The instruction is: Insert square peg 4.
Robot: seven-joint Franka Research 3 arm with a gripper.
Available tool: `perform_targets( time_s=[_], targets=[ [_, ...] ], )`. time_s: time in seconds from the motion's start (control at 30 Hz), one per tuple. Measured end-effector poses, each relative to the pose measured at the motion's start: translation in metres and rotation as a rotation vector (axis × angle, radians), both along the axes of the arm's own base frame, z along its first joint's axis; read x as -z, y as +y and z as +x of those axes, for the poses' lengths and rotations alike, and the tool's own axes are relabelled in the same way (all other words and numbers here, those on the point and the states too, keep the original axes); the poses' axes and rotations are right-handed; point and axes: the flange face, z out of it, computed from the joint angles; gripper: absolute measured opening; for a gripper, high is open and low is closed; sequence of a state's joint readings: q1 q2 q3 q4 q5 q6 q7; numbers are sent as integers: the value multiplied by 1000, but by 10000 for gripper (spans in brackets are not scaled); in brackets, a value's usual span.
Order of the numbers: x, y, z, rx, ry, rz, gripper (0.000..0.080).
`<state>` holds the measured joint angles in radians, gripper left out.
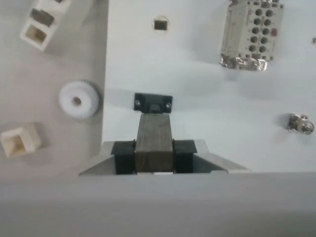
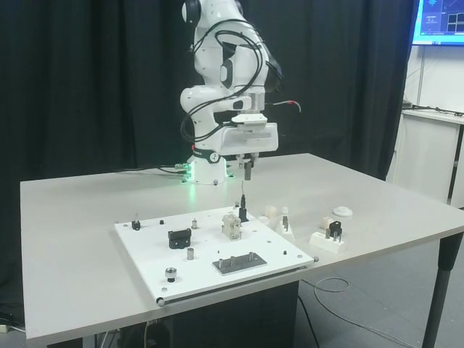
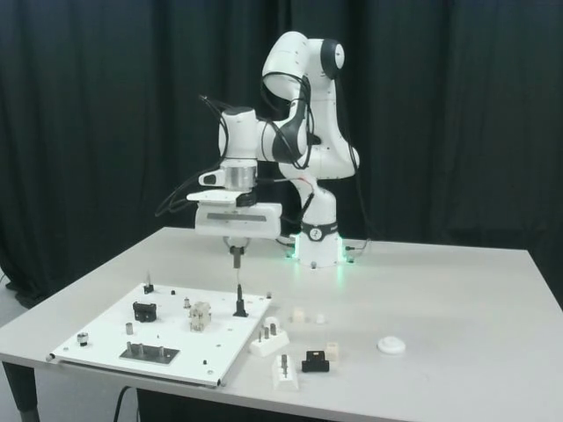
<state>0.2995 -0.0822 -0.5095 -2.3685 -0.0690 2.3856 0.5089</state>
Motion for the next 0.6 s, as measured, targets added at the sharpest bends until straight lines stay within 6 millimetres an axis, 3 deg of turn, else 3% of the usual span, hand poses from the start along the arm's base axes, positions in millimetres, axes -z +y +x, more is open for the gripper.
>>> perform_targets(
  time_s=[0.6],
  targets=[
    [12, -31, -23, -58, 60, 12, 154]
  ],
)
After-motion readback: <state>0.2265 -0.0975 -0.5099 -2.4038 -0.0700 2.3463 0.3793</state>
